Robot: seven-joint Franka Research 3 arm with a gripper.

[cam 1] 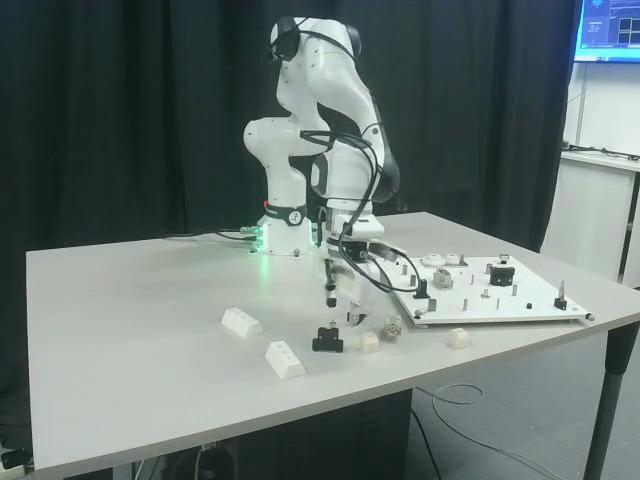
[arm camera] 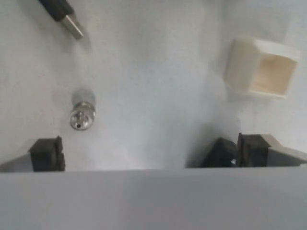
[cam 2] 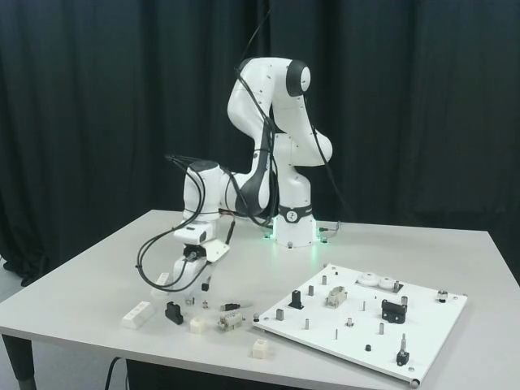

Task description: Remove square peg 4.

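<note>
**Square peg 4 looks to be off the board, jaws wide and empty**

Square peg 4 first: I judge it to be the white hollow square block lying loose on the grey table, off to one side of my fingers and touching neither. I can't read any number on it, so that is my call, not a certainty.

Working down by size, the white arm is folded low and reaches out over the open table. The white board, with its remaining fittings, sits well apart from me. My gripper hangs just above the tabletop, in the scatter of loose parts beside the board's near edge.

My black fingers stand wide apart with only bare table between them, so I am carrying nothing.

Smaller things are in the wrist view too. A shiny metal stud stands near one finger, and a black cable plug lies farther out.

As for the step, if that block is the peg, the pull-out and set-down are done and I am at the let-go stage. The next move is a clean lift straight up with the jaws kept spread. That way I clip neither the block nor the stud before swinging clear of the clutter.
</note>
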